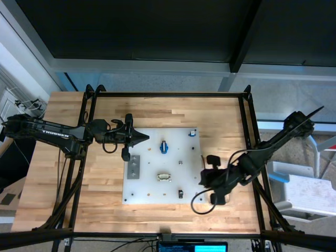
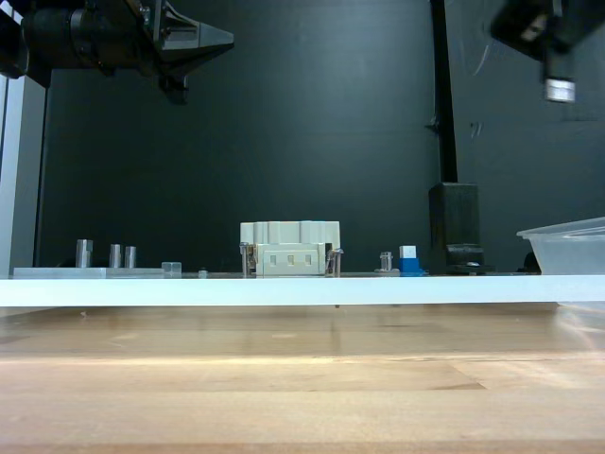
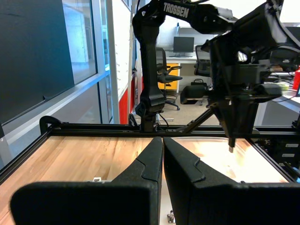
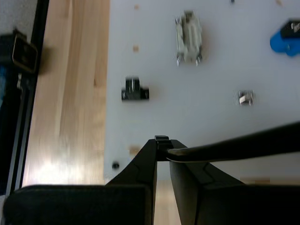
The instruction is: Remove the USB connector from the USB hub and place in the container
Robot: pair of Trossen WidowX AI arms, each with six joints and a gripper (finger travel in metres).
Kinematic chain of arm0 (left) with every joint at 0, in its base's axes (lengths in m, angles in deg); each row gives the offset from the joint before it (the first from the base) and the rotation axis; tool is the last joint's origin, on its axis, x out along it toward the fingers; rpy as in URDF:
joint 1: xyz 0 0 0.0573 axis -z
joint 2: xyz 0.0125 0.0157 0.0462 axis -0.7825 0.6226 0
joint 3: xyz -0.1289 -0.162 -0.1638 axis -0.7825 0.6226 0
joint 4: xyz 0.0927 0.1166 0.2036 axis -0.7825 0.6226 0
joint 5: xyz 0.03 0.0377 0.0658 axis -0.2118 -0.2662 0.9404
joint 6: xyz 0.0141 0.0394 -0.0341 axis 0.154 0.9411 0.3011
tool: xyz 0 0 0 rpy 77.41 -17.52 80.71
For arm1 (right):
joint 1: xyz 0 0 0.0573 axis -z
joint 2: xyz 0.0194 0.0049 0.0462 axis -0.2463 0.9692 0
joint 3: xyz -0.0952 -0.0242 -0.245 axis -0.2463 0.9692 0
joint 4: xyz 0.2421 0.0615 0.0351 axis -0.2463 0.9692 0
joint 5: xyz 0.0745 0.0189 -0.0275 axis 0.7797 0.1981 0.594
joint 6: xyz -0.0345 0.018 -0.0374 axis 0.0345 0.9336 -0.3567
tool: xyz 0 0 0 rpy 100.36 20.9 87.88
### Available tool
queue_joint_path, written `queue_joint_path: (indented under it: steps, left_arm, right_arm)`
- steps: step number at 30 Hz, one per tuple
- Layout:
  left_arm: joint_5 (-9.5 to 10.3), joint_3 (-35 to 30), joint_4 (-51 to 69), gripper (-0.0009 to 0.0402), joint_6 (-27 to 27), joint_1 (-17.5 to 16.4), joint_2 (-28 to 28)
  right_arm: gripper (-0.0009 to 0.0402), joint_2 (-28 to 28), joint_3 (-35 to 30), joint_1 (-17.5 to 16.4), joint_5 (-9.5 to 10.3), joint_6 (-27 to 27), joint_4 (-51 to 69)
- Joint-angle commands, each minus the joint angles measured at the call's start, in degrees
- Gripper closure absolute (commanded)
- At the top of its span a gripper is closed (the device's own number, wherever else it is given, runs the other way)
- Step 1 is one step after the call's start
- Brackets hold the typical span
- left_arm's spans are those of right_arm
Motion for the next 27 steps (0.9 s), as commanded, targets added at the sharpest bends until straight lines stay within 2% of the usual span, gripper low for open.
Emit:
queue_joint_path:
  steps: [1, 13, 27]
  left_arm:
    - [-0.02, 0.0, 0.0, 0.0392, 0.0, 0.0, 0.0]
    - [-0.02, 0.0, 0.0, 0.0392, 0.0, 0.0, 0.0]
    - [-0.02, 0.0, 0.0, 0.0392, 0.0, 0.0, 0.0]
  right_arm:
    - [0.0393, -2.4, 2.9, -1.6, -0.02, 3.1, 1.2]
    - [0.0393, -9.5, 10.6, -7.6, -0.46, 11.7, 3.1]
    - [0.0393, -13.3, 14.4, -14.1, 0.00, 20.4, 7.8]
